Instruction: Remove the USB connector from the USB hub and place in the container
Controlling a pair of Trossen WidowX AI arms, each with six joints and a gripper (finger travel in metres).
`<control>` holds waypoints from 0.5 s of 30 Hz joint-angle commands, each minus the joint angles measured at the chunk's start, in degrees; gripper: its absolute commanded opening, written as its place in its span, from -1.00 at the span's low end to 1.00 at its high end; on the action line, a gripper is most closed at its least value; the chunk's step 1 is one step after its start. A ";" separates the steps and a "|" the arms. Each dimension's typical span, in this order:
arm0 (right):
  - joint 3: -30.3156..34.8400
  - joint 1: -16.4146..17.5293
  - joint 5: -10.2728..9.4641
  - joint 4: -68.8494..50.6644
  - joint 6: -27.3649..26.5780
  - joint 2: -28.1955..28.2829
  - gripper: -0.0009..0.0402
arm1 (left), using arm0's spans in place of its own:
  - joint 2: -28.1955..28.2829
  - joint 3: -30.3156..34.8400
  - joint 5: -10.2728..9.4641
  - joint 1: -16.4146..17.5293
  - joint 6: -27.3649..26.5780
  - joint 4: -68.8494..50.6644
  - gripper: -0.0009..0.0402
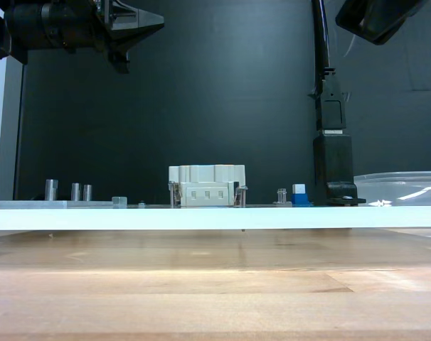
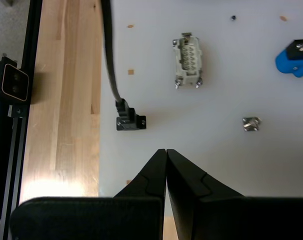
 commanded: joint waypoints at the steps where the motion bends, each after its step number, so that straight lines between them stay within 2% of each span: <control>1: 1.38 0.09 0.02 1.38 -0.02 2.75 -0.96 | 0.02 0.02 0.02 0.00 0.02 0.02 -0.96; 5: 1.51 0.28 -0.11 5.05 -0.02 5.57 -0.96 | 0.02 0.02 0.02 0.00 0.02 0.02 -0.95; 8: 1.51 0.52 -1.01 7.26 -0.98 7.43 -0.91 | 0.00 0.02 0.02 0.00 0.02 0.02 -0.95; 9: 1.51 0.57 -1.57 7.78 -1.07 7.93 -0.86 | 0.02 0.02 0.02 0.00 0.02 0.00 -0.95; 15: 2.12 0.63 -1.38 8.87 0.20 10.01 -0.37 | 0.02 0.02 0.02 0.00 0.02 0.02 -0.95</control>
